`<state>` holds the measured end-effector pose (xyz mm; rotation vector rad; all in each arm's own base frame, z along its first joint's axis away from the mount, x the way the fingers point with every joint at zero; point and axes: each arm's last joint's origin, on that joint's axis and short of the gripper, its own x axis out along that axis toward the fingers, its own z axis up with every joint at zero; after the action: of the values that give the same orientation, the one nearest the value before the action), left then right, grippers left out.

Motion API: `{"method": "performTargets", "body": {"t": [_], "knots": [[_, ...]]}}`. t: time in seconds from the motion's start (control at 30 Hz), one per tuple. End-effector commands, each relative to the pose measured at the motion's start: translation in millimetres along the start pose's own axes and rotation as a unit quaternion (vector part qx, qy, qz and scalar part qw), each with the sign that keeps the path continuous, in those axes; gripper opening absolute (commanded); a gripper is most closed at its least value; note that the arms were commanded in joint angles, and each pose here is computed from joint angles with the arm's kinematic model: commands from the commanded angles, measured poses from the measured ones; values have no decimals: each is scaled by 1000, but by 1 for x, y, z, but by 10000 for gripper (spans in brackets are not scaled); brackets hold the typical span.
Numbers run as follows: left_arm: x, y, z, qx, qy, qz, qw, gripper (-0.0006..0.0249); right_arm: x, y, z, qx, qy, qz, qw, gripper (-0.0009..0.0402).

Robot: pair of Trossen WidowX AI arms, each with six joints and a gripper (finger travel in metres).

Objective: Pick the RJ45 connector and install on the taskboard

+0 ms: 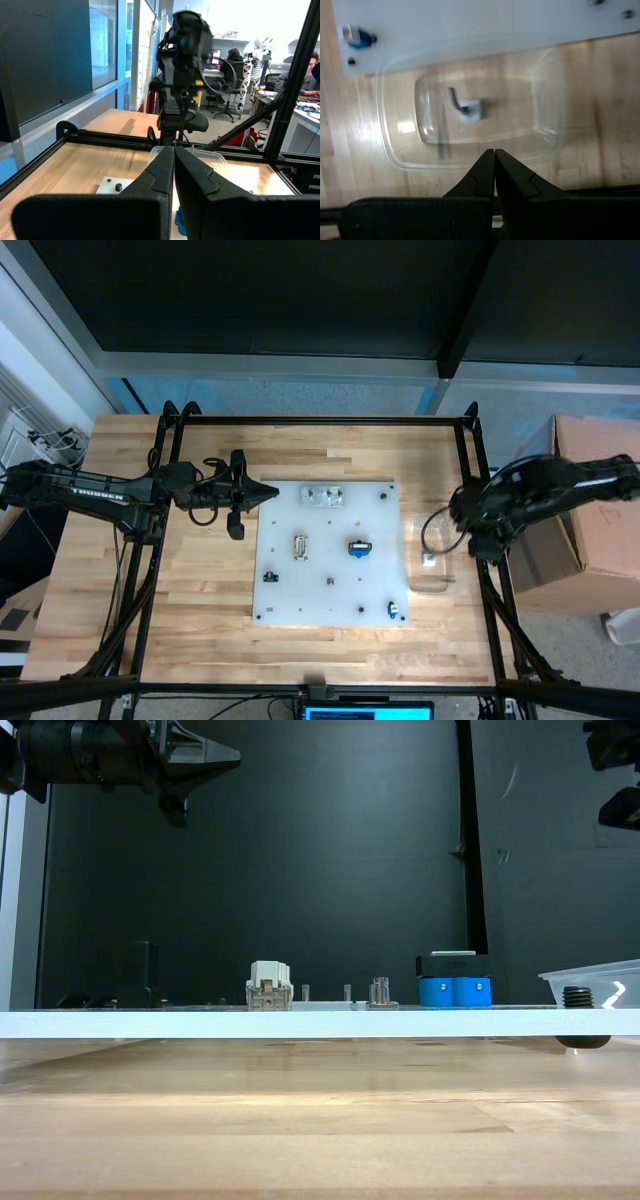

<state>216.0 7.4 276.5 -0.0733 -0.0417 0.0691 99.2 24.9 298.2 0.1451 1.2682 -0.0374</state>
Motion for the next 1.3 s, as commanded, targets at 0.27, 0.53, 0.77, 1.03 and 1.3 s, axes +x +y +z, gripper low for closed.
{"method": "performTargets", "body": {"t": [0.27,0.53,0.77,1.03,1.3], "knots": [[0,0,0,0,0,0,1000,0,32,13,8,1,33,-19,999,59],[1,0,-1,0,3,0,1000,0,62,22,16,-3,58,-27,998,136],[1,0,-2,0,4,0,1000,0,89,29,15,-9,74,-31,997,141],[1,0,-2,0,4,0,1000,0,112,34,11,-10,68,-28,997,142],[1,0,-2,0,4,0,1000,0,126,35,10,-11,63,-24,998,141]]}}
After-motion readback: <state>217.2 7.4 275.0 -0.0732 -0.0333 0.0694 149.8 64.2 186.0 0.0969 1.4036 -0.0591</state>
